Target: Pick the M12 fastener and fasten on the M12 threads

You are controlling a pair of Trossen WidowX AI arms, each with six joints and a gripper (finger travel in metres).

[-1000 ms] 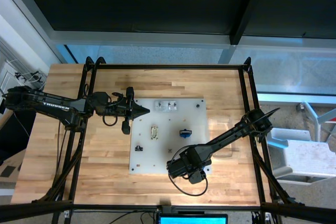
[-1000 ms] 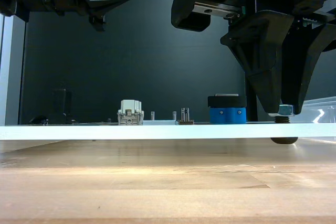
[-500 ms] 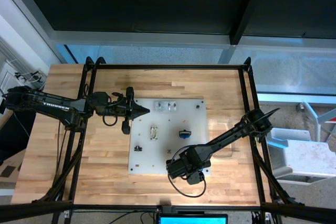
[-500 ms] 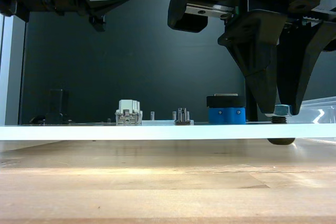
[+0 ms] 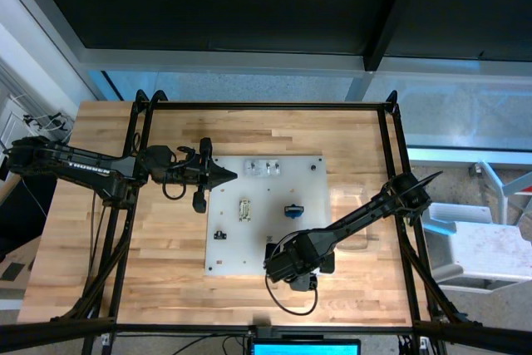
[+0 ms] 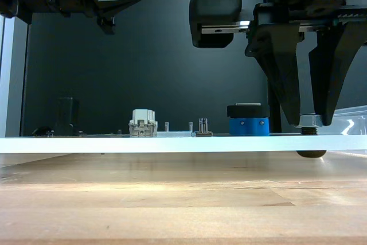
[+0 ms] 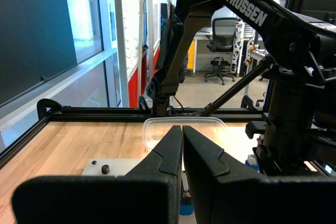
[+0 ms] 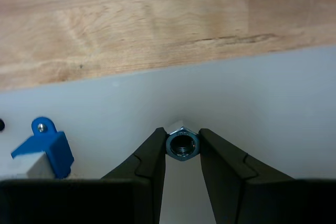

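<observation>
Hovering over the near right edge of the white board (image 5: 249, 251), high view, is the right gripper (image 5: 293, 265); the left gripper (image 5: 226, 175), closed empty, hangs off its far left edge. Low view: the M12 fastener (image 6: 309, 121) tops the M12 threads (image 6: 310, 131), clamped across its flats. Right wrist view: probably light, hard, slick; bare board around.

left hand (image 7: 182, 129) black | right hand (image 8: 181, 132) black | TROSSEN lettering (image 7: 251, 7) white
</observation>
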